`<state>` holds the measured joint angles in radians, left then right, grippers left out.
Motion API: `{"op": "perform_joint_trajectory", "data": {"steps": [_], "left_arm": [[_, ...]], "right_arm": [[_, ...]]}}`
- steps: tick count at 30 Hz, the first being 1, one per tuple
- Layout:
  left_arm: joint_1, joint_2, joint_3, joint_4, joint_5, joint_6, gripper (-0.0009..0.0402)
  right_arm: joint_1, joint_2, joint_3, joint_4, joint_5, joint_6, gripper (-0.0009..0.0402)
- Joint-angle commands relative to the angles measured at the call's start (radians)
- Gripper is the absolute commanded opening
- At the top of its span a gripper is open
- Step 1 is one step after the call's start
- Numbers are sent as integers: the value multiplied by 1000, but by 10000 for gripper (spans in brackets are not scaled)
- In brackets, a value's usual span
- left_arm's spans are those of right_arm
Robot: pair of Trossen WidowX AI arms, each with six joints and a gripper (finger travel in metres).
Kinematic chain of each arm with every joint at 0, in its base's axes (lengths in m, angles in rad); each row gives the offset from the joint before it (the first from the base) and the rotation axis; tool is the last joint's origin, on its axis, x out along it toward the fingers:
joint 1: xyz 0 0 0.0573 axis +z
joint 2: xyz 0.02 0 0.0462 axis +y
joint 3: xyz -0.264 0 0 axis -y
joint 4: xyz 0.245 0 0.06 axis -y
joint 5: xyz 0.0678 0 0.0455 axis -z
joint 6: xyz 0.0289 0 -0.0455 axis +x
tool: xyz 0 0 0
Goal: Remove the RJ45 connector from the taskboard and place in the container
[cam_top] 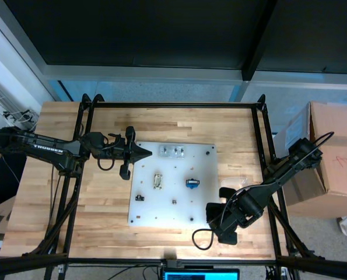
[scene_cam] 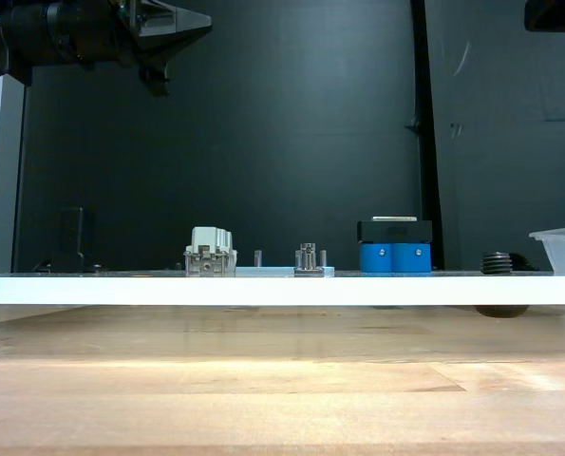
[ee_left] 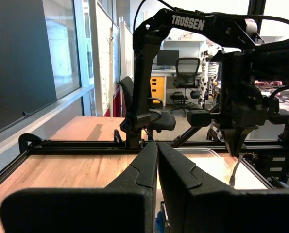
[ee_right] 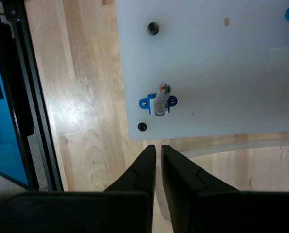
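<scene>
RJ45 connector [ee_right: 159, 103]: we find it upright in its blue seat on the white taskboard [cam_top: 161, 217], close to the board's near right corner. A short grey cable stub with coloured wire ends rises from it, and nothing touches it.
Right end effector [ee_right: 158, 147]: pointing down, raised above the board's right edge near that corner, apart from the connector. Its fingers are clenched together on nothing.
Left end effector [cam_top: 149, 152]: held level and high over the board's left edge near the far corner, pointing toward the right arm. We see its fingers likewise pressed together, empty.
Container [scene_cam: 561, 249]: clear plastic bin on the tabletop [cam_top: 103, 204], just beside the board's right edge.
Also on the board: a white-grey connector block [scene_cam: 211, 255] and a pair of blue blocks [scene_cam: 394, 256].
</scene>
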<state>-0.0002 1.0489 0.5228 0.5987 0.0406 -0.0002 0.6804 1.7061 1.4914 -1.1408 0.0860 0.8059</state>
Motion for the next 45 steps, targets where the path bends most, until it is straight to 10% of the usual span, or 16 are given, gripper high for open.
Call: {"op": "perform_joint_trajectory", "data": {"steps": [1,16,45], "left_arm": [[0,0,0,0,0,0,0],[0,0,0,0,0,0,0],[0,0,0,0,0,0,0]], "right_arm": [[0,1,0,1,29,2,52],[0,44,-1,15,53,-7,193],[-4,136,-86,167,52,-64,131]]}}
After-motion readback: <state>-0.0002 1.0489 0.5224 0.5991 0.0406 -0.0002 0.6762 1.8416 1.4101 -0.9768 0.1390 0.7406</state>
